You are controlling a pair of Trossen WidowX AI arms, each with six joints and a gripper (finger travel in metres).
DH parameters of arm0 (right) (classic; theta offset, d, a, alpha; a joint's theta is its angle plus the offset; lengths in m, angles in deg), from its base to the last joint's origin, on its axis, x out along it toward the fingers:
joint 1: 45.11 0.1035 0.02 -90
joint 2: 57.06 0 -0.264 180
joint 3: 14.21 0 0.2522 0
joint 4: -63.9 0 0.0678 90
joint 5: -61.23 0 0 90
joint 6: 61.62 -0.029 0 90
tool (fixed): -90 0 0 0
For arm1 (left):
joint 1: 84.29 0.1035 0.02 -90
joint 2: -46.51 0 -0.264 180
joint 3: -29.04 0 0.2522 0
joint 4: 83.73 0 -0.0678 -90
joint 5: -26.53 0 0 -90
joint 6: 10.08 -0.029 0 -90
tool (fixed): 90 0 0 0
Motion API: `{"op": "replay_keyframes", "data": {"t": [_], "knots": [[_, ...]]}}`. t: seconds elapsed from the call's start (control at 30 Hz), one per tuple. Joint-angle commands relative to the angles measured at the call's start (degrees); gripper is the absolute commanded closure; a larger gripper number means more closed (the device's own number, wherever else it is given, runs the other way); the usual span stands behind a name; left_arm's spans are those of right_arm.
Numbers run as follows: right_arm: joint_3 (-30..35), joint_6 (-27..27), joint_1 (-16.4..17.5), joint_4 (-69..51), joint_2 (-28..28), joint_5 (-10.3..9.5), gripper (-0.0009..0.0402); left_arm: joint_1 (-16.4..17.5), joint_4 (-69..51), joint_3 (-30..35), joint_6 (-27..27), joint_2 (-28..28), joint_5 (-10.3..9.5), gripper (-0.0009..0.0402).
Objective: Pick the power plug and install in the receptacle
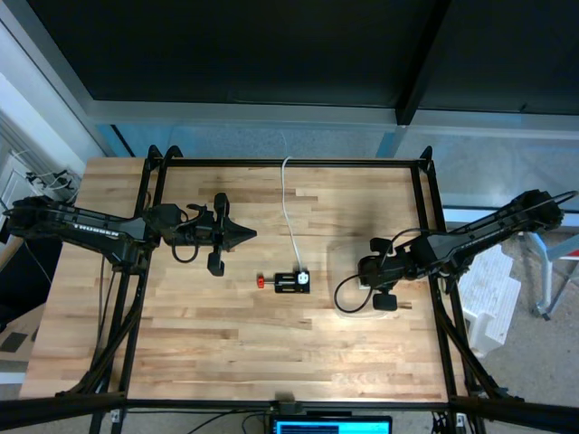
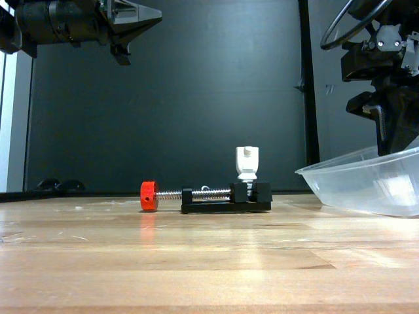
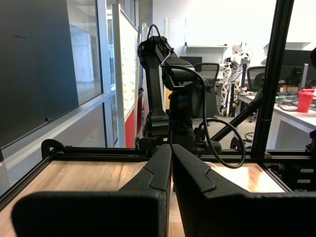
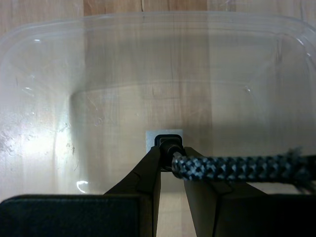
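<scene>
Near the middle of the wooden counter (image 1: pixel 226 344) stands a black vise (image 1: pixel 288 284) with a red knob (image 1: pixel 260 282), clamping the receptacle (image 1: pixel 302 278). A white cable (image 1: pixel 289 217) runs toward the far edge, and a clear tray (image 2: pixel 366 186) sits to the right.

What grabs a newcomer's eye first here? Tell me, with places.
The right gripper, down in the clear tray at the table's right, pinches a small black plug with a braided cord. At mid-table the red knob of a little black clamp holding a white socket stands out. The left gripper hangs shut, high on the left.
</scene>
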Motion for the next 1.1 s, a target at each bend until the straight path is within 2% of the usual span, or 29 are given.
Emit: {"op": "replay_keyframes", "data": {"t": [0.03,0.33,0.6,0.67,0.7,1.1], "knots": [[0.98,0.44,0.02,-0.24,0.85,-0.02,0.0393,0.0,0.0,0.02,0.0,0.0,0.0,0.0393],[4.31,1.2,0.0,-1.97,3.28,-0.04,0.0393,0.02,0.0,0.02,-0.02,0.0,0.0,0.0393],[11.06,1.49,-0.13,-4.96,3.21,0.02,0.0393,0.0,0.0,0.02,0.0,0.0,0.0,0.0393],[12.59,2.16,-0.39,-4.94,3.48,0.52,0.0393,0.0,0.0,0.02,-0.02,0.0,0.0,0.0393],[13.38,2.45,-0.55,-4.96,3.82,1.4,0.0393,0.02,0.0,0.02,-0.02,0.0,0.0,0.0393],[23.3,4.26,-3.3,-3.67,13.99,2.93,0.0393,0.0,0.0,0.02,0.0,0.0,0.0,0.0393]]}}
